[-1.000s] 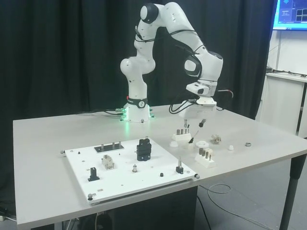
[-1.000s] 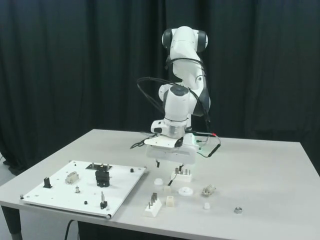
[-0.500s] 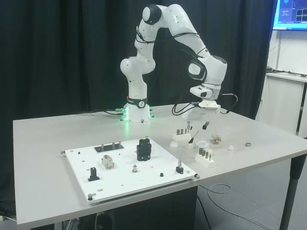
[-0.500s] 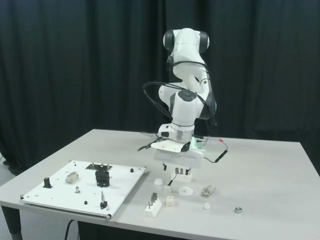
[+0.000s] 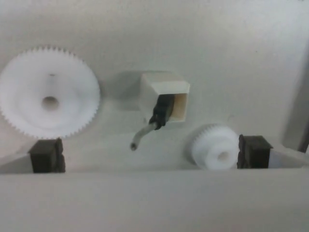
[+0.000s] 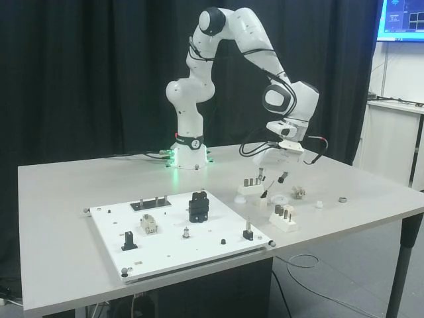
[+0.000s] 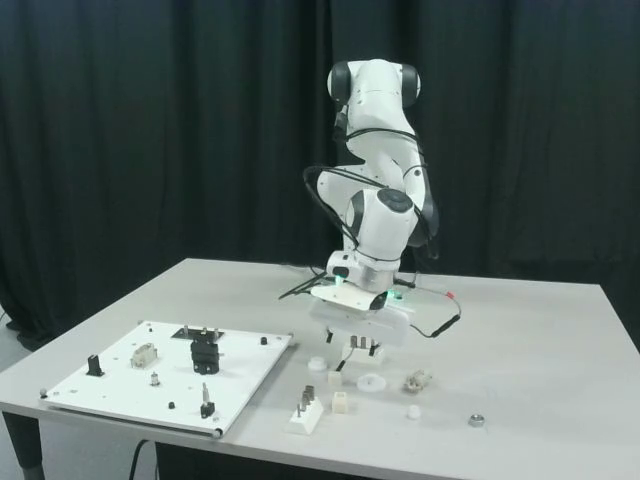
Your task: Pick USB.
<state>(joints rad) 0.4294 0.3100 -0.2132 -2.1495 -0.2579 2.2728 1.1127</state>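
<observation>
The USB plug (image 5: 163, 107) is black with a short grey cable stub and stands in a small white holder (image 5: 165, 95) on the grey table. In the first room view the USB plug (image 6: 264, 193) sits between a white peg block and a white gear. My gripper (image 5: 150, 153) hovers above it, open, with one black fingertip (image 5: 47, 155) on each side and nothing held. The holder lies a little off the line between the fingertips. My gripper (image 6: 272, 176) hangs above the parts cluster, as the second room view of the gripper (image 7: 357, 347) also shows.
A large white gear (image 5: 48, 92) and a small white gear (image 5: 215, 152) flank the holder. Two white peg blocks (image 6: 250, 187) (image 6: 283, 218), a metal connector (image 6: 298, 192), a white cap (image 6: 318, 204) and a nut (image 6: 342, 198) lie nearby. A white assembly board (image 6: 175, 232) lies at the table's front.
The arm has swung sideways across the table, away from the white board, and now hangs over the USB holder. The fingers stay open.
</observation>
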